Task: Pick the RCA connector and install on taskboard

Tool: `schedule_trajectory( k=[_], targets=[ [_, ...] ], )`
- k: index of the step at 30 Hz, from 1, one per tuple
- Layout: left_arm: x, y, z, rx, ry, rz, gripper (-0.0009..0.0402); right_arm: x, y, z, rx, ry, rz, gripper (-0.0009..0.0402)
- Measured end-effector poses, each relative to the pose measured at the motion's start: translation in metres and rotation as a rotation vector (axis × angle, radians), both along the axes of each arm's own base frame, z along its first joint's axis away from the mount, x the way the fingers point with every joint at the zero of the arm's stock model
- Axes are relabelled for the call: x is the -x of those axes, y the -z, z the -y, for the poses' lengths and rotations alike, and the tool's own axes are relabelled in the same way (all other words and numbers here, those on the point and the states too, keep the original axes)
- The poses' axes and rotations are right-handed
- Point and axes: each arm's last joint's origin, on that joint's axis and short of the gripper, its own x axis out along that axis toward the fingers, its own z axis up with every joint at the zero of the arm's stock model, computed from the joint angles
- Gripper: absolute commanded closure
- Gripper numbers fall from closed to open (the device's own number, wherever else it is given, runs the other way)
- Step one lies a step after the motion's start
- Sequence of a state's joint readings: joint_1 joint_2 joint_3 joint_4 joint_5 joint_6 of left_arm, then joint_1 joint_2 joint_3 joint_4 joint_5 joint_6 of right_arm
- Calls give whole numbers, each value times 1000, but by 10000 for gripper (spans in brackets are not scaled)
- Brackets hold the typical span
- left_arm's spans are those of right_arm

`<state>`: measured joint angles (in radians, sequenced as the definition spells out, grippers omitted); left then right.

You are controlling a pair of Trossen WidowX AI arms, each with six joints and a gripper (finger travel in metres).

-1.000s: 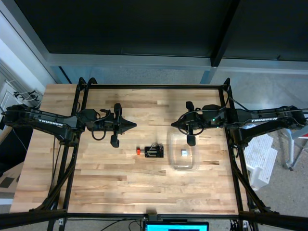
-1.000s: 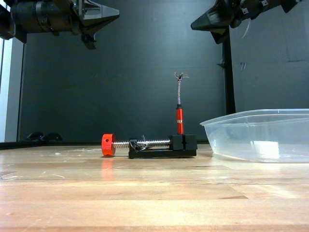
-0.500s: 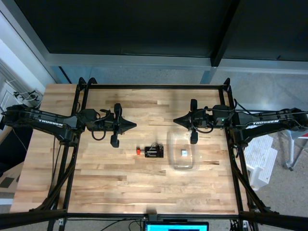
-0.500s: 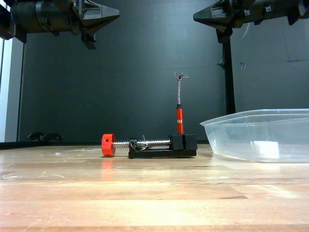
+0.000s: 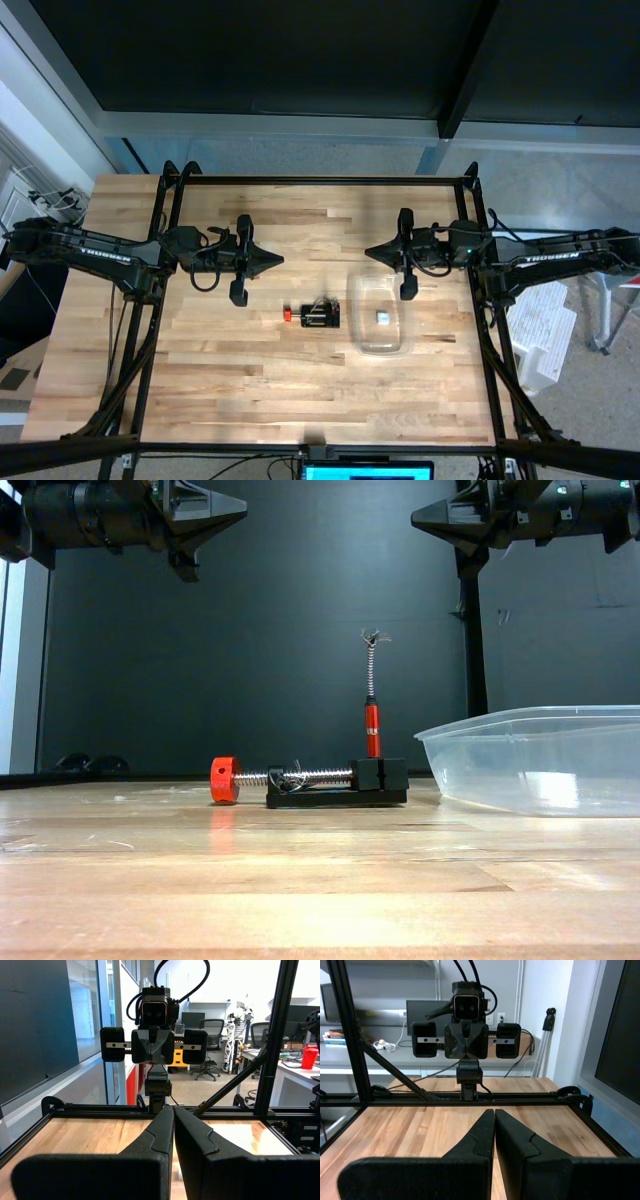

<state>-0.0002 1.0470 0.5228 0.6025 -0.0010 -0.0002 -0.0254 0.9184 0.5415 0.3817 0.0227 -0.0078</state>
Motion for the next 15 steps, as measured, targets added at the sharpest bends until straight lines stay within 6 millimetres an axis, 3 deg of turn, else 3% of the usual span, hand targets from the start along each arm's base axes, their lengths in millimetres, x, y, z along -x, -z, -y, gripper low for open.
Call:
schedule_trajectory(
  k=[15],
  targets=[
    [0, 0, 0, 0, 0, 0, 393, 2, 3, 0, -2, 1, 11, 393]
  ],
)
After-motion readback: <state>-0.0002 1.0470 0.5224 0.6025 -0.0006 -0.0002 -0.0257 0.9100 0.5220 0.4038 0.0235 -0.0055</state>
